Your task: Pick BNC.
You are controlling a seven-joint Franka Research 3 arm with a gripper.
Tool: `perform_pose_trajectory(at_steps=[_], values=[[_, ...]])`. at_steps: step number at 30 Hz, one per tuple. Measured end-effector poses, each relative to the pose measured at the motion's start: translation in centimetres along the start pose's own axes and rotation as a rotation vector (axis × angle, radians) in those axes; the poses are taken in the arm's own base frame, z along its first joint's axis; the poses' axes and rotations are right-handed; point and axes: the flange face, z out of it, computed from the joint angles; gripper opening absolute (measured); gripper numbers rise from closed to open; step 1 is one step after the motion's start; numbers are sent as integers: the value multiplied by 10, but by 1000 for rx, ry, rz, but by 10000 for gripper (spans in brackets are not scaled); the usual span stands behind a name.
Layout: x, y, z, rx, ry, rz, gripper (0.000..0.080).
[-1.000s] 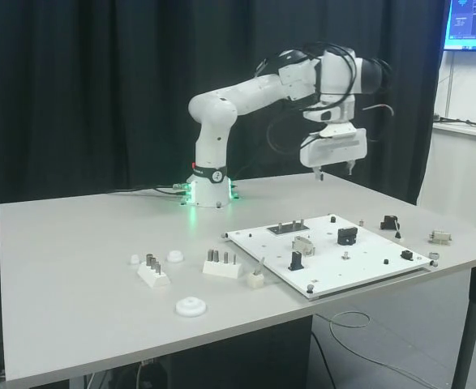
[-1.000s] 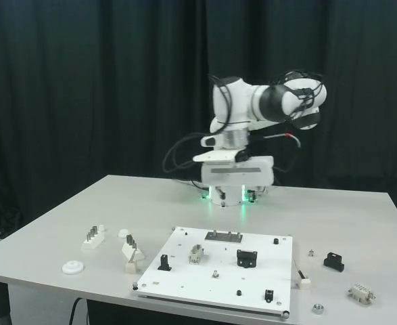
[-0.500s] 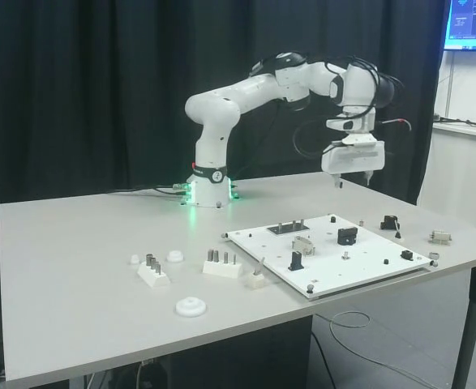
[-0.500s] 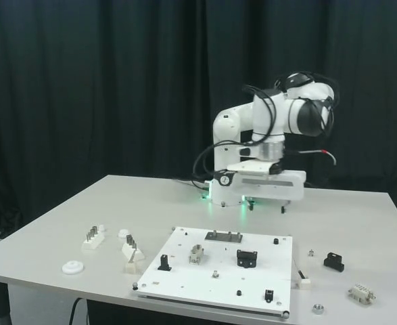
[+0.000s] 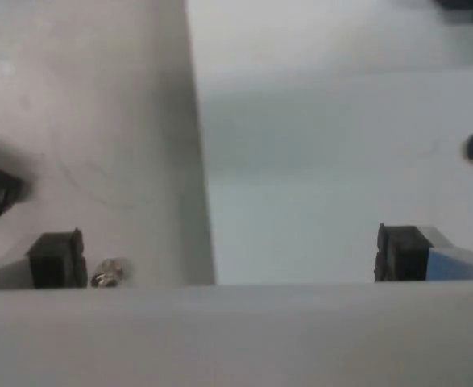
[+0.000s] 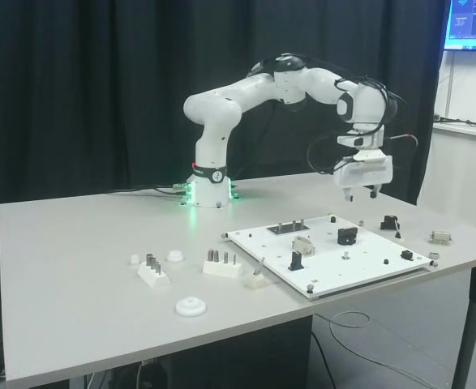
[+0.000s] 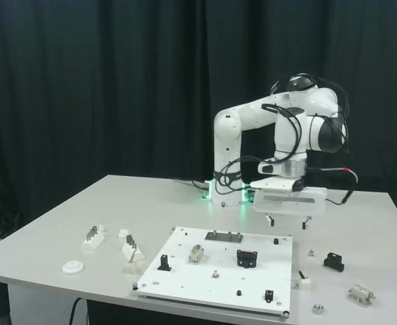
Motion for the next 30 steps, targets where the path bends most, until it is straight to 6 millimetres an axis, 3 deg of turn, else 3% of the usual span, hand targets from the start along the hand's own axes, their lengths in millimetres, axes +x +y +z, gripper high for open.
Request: perform_pose_trajectory(at_steps=[18,30], values=[[-63,-12,47,-19,-19,0,800],[-89,-15,68,-27,-14,8,800]])
